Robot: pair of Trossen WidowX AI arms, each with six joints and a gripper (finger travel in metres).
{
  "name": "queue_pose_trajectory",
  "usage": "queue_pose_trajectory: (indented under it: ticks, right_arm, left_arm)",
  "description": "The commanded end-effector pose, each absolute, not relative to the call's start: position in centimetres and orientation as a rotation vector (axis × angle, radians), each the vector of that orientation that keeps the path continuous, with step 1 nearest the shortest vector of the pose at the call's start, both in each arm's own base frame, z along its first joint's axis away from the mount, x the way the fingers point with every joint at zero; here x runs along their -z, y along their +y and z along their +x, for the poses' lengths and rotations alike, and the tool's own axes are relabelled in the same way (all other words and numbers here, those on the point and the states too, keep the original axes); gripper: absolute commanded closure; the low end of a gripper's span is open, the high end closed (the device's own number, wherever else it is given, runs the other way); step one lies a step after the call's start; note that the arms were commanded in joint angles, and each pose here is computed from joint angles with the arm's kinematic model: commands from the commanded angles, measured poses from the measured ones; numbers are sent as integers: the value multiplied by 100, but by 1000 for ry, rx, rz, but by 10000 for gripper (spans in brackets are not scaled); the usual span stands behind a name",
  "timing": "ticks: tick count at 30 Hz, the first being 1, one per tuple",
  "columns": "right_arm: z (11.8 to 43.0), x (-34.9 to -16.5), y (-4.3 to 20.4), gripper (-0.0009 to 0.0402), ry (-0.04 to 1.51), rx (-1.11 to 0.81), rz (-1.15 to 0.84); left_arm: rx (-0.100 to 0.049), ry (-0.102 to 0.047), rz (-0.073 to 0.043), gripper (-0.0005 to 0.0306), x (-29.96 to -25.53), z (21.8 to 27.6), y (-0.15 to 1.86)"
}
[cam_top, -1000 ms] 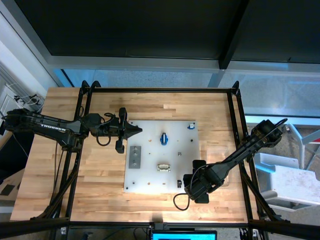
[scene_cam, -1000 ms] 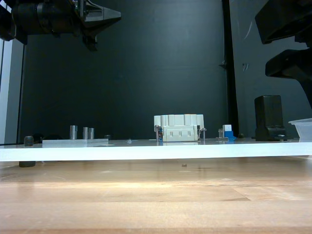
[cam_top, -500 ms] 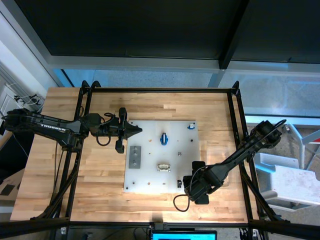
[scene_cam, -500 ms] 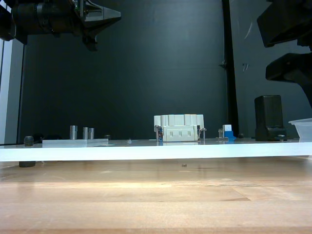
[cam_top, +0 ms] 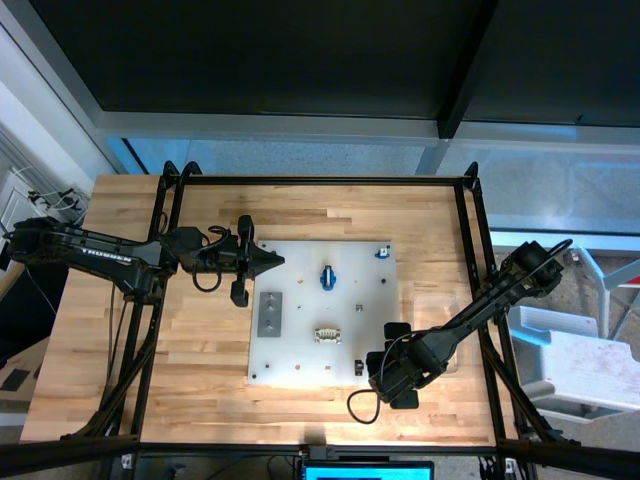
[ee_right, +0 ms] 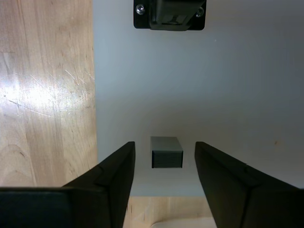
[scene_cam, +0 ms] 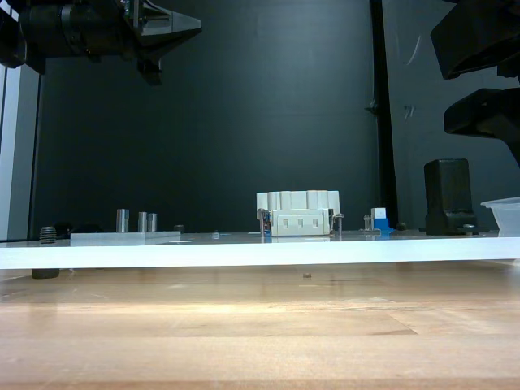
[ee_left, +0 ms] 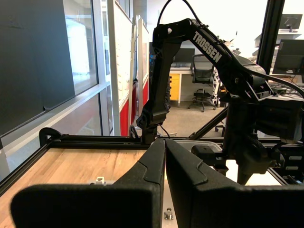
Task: Pick the 16mm bar from the taskboard and place it in the container
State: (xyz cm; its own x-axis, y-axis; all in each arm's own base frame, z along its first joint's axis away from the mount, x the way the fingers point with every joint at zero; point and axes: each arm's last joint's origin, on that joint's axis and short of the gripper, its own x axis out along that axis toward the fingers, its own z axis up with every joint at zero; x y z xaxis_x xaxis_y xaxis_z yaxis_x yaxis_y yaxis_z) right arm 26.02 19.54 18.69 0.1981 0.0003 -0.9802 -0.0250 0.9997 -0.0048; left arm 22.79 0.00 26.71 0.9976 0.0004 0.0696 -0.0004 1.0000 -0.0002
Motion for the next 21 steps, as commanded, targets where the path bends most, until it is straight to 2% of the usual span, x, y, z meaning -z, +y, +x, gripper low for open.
queue_pose_trajectory:
  ticks: [1, 21]
  right_arm:
    - [2602, -1870, 1956, 251, 1371, -18, -19]
    - [2601, -1869, 1958, 360, 1376, -24, -15]
  left_arm:
    - [0, -70, 0, 300, -2672, 2279, 0]
    - [0, -70, 0, 300, -2672, 2279, 0]
